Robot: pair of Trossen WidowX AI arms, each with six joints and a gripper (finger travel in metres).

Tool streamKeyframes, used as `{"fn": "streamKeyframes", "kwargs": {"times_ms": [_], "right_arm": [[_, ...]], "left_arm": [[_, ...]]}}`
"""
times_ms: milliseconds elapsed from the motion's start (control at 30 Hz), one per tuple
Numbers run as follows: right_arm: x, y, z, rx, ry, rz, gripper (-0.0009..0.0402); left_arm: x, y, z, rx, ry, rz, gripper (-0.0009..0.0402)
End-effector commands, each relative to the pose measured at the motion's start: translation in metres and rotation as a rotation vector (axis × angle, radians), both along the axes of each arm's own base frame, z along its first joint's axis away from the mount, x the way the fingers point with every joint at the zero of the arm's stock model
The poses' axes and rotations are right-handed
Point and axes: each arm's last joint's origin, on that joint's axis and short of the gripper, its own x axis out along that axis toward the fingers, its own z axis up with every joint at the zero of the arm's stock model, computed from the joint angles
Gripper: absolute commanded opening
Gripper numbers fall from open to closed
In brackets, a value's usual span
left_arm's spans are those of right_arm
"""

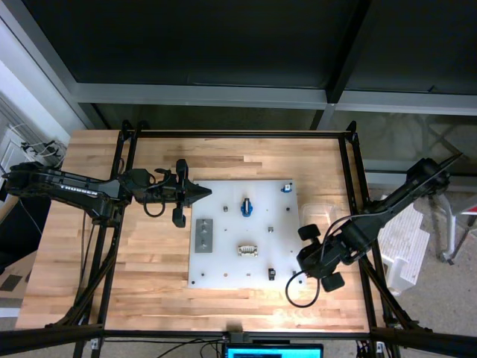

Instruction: Remove the 16mm bar from the taskboard and place in the container

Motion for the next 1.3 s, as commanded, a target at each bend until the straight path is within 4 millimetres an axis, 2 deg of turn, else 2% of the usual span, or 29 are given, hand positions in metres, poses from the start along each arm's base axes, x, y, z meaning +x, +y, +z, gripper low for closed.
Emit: {"fn": "streamKeyframes", "kwargs": {"times_ms": [33,867,1300], "right_arm": [[-0.005,-0.004,0.007,0.01,-0.012,-0.001,0.0],[-0.009,-0.003,0.011,0.039,-0.02,-0.042,0.0],[0.016,0.017,-0.001,0.077,0.04,-0.238,0.0]], "left_arm": [[0.0,0.0,0.0,0.0,0.0,0.0,0.0],[0.0,0.0,0.0,0.0,0.0,0.0,0.0],[0.0,0.0,0.0,0.0,0.0,0.0,0.0]]}}
